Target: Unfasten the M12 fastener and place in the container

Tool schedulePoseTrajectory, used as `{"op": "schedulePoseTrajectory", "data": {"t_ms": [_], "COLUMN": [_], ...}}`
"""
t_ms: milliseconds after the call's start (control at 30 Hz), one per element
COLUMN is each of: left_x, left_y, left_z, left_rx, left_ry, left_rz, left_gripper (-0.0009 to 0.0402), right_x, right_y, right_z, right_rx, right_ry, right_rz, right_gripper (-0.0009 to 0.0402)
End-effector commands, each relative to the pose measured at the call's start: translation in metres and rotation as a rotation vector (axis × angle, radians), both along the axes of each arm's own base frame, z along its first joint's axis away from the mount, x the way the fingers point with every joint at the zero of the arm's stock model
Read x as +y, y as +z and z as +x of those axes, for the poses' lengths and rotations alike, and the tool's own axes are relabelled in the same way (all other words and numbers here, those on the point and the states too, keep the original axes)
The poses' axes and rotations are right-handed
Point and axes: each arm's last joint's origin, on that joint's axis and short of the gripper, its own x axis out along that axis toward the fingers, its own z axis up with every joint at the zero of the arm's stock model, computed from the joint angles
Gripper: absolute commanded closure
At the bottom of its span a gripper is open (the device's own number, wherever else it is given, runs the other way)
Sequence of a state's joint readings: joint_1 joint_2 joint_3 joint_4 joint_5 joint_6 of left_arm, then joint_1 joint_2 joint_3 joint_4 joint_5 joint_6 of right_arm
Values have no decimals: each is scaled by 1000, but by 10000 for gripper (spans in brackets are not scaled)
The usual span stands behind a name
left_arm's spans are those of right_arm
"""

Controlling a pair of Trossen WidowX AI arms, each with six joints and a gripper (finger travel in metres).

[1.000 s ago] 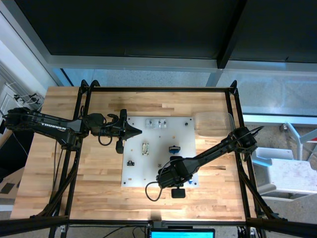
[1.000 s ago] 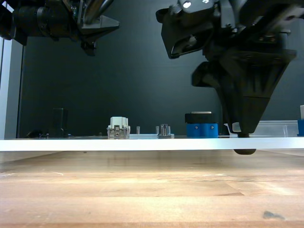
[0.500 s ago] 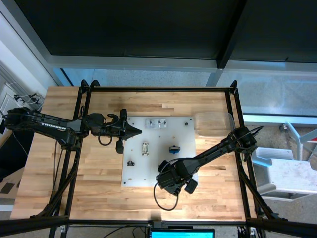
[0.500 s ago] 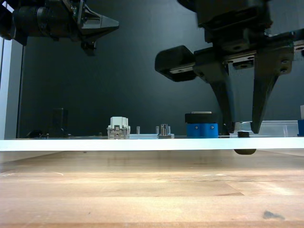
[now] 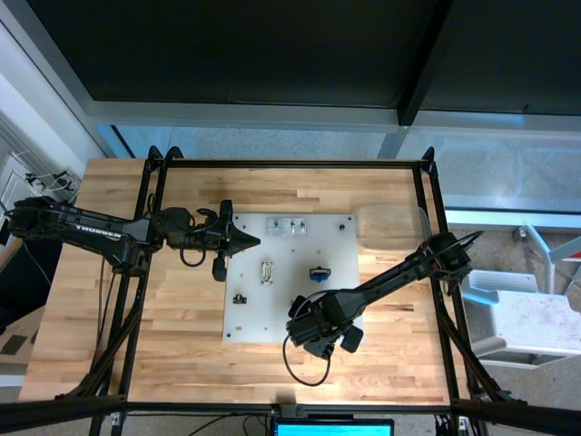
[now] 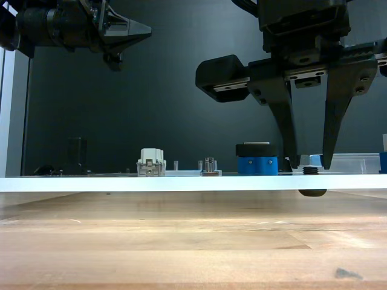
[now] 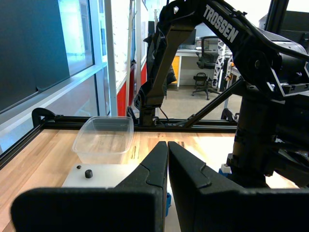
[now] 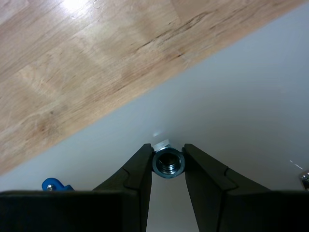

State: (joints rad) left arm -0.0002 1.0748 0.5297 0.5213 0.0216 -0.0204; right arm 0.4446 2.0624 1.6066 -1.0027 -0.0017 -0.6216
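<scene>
Silver nut (image 8: 168, 163) pinched by down-pointing right hand (image 6: 310, 164); left hand (image 5: 250, 242) aloft.

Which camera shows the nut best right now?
Right wrist view: the nut sits gripped in the right gripper, threaded hole facing the camera. Low view shows it small above the stud. High view hides it under the arm; left wrist view misses it. The left gripper hovers over the board's left edge.
</scene>
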Motion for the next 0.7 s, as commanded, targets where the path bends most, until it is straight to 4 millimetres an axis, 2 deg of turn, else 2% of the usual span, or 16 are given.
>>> {"op": "schedulePoseTrajectory", "data": {"t_ms": [33,267,533,700], "left_x": [0,0,0,0], "left_y": [0,0,0,0], "left_z": [0,0,0,0], "left_rx": [0,0,0,0], "left_ry": [0,0,0,0], "left_rz": [0,0,0,0], "left_gripper": [393,393,393,393], "right_x": [0,-2,-8,-24], "right_y": [8,20,44,62], "right_z": [-2,-4,-13,-16], "right_rx": [-15,-43,-79,-103], "right_ry": [1,-3,-27,-198], "right_rz": [6,20,41,77], "right_gripper": [368,368,368,368]}}
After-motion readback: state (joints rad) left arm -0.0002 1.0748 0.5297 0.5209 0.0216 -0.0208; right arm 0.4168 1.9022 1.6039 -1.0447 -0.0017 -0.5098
